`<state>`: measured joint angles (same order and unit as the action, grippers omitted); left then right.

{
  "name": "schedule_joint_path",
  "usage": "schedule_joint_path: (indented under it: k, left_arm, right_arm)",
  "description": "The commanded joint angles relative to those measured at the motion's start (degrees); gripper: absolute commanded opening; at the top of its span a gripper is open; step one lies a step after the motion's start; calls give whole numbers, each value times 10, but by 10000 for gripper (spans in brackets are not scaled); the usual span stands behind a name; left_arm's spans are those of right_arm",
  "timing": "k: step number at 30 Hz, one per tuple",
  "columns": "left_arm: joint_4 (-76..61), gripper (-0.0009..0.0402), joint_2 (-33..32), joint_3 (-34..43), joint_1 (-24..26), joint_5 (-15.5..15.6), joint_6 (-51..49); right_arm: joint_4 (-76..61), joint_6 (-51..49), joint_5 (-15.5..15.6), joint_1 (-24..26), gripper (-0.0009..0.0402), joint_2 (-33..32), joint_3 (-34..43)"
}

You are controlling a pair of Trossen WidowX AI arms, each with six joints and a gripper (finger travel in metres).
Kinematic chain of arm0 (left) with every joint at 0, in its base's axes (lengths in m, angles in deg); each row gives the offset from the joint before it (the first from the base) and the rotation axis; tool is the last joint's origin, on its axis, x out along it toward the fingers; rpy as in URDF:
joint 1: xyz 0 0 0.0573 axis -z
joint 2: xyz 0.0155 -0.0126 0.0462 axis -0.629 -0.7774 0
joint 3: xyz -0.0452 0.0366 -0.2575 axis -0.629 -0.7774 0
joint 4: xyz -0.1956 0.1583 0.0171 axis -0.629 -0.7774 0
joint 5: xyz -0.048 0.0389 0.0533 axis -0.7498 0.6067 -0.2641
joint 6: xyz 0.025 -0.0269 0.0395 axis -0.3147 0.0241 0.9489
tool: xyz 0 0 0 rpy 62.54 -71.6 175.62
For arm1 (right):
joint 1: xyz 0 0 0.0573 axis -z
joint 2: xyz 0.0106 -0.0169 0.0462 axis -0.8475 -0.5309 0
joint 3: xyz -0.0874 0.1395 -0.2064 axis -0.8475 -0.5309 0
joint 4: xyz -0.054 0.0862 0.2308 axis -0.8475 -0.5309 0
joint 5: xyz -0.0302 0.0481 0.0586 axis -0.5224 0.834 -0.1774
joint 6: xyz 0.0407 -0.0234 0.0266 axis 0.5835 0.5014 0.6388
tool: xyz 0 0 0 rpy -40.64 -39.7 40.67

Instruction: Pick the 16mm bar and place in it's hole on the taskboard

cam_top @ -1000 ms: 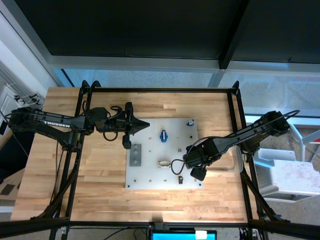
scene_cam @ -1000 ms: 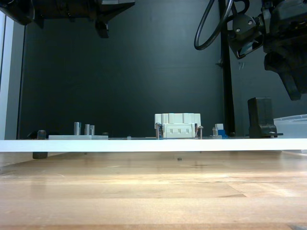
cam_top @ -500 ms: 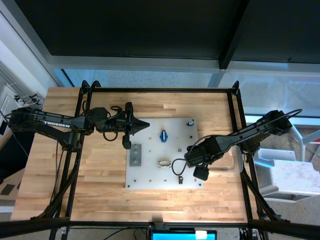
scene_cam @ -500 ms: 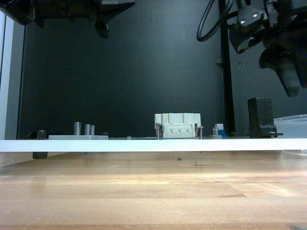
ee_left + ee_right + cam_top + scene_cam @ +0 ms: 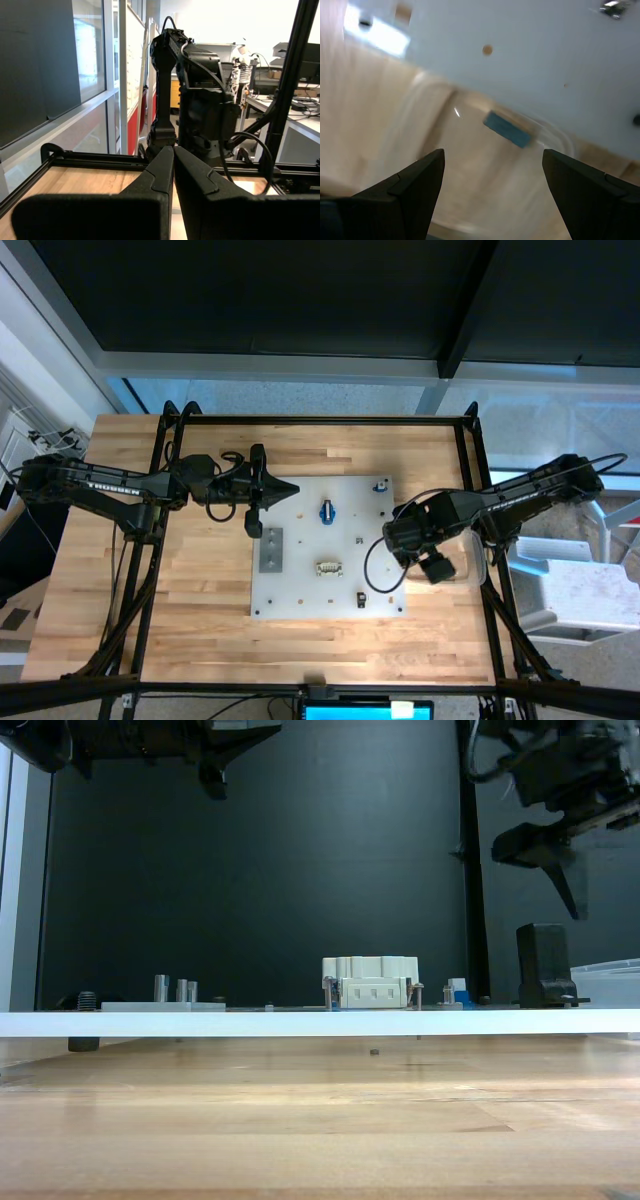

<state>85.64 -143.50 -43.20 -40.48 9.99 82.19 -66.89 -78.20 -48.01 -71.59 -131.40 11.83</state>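
Right gripper [image 5: 492,152] spread wide, empty, above the bin [image 5: 427,87] beside the board [image 5: 300,590]. Left gripper [image 5: 173,150] pinched shut (nothing in it) over the board's far-left corner — where the 16mm bar lies, I cannot tell.

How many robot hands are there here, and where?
2. The left hand, shut, is up over the far left corner of the task board. The right hand is open above the clear bin beside the board's right edge. Neither holds anything.
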Motion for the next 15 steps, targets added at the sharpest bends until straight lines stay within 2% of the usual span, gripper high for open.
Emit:
schedule_joint_path:
  k: [1,6,15]
  left_arm:
    - [0,0,0,0,0,0,0]
    - [0,0,0,0,0,0,0]
    - [0,0,0,0,0,0,0]
  right_arm:
    - [1,-114,1,12,275,1,-7]
    - [0,-280,1,22,275,2,-12]
    - [8,-504,0,28,275,0,-32]
